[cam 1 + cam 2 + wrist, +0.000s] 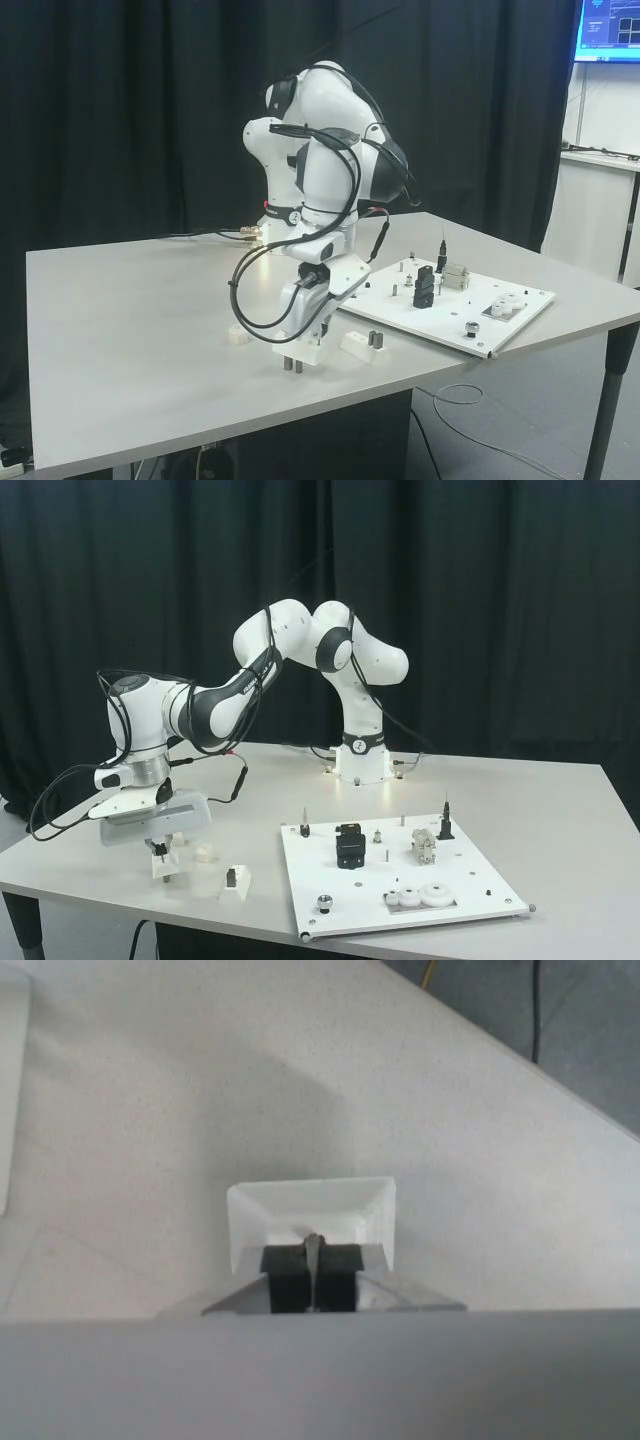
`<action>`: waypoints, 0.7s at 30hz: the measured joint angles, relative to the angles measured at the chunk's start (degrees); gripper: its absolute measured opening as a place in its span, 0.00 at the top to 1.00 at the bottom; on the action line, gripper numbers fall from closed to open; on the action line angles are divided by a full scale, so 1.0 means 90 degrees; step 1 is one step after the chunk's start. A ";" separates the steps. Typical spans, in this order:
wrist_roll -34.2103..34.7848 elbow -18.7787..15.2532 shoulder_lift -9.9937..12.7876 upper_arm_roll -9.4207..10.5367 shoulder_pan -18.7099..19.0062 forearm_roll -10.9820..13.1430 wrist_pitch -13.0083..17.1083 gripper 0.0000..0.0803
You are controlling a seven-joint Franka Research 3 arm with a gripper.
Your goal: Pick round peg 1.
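In the wrist view my gripper (pixel 313 1272) has its two black pads (pixel 285 1275) pressed together on a thin grey pin, round peg 1 (pixel 313 1248). The peg stands upright over a small white holder (pixel 340 1205) on the grey table. In the first room view the gripper (pixel 293 362) is low near the table's front edge, right at that holder (pixel 308 352). The second room view shows the gripper (pixel 160 852) down on the same holder (pixel 165 868) at the table's left front. In both room views the hand hides the peg.
A second white holder (pixel 365 345) (pixel 235 882) with a dark peg stands close by, and a small white block (pixel 237 335) (pixel 205 855) lies on the other side. The white assembly board (pixel 450 305) (pixel 400 880) carries several parts. The table edge (pixel 520 1060) runs near.
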 joint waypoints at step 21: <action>-0.0024 0.0000 0.0000 -0.0012 -0.0003 0.0051 0.0163 0.98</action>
